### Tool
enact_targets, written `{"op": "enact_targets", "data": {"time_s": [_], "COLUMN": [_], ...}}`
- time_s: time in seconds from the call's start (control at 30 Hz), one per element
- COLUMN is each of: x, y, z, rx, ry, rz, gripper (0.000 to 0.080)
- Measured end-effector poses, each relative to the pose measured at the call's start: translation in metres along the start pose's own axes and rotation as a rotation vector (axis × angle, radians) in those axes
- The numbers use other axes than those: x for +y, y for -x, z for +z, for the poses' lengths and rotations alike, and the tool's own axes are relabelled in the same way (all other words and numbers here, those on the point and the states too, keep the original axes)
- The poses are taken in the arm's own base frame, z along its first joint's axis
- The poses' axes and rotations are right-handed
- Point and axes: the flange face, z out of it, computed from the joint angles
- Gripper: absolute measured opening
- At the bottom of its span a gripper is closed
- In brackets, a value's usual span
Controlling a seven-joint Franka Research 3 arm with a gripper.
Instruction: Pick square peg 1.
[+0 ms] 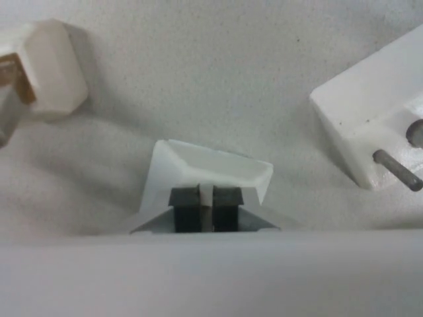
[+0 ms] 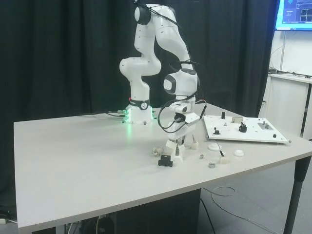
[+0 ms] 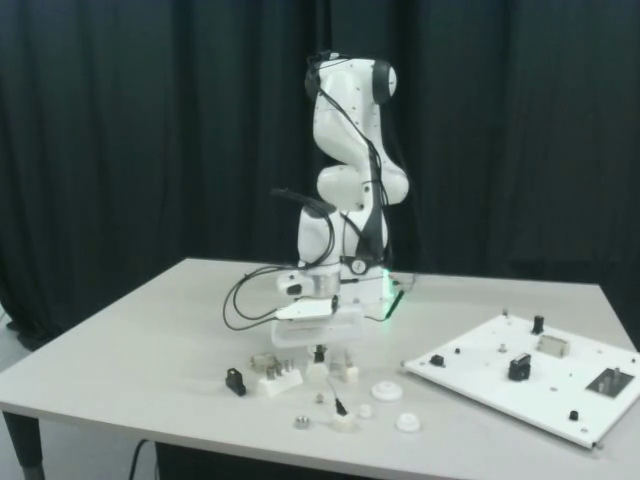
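A white assembly board (image 2: 243, 130) lies at the right of the grey table (image 2: 87, 161), two white discs (image 2: 214, 146) rest just before it, a small black block (image 2: 165, 161) sits lower centre, and black curtains (image 2: 58, 53) fill the background.

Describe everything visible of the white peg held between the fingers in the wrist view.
The square peg is a white, plastic-looking block with a bevelled upper face and flat sides. The gripper has both black fingertips pressed against its near face, shut on it. It sits low over the grey table; whether it still touches the table cannot be told.
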Motion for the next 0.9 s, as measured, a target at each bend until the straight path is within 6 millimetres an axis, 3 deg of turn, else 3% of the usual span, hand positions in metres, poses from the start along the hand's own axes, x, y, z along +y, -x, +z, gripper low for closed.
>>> {"op": "enact_targets", "data": {"time_s": [0.3, 0.9], "x": [-0.004, -0.011], "y": [-0.002, -0.003], "z": [-0.01, -0.063], "rx": [0.004, -0.002], "ry": [-0.009, -0.004], "rz": [0.015, 0.027], "gripper": [0.0037, 0.0036]}}
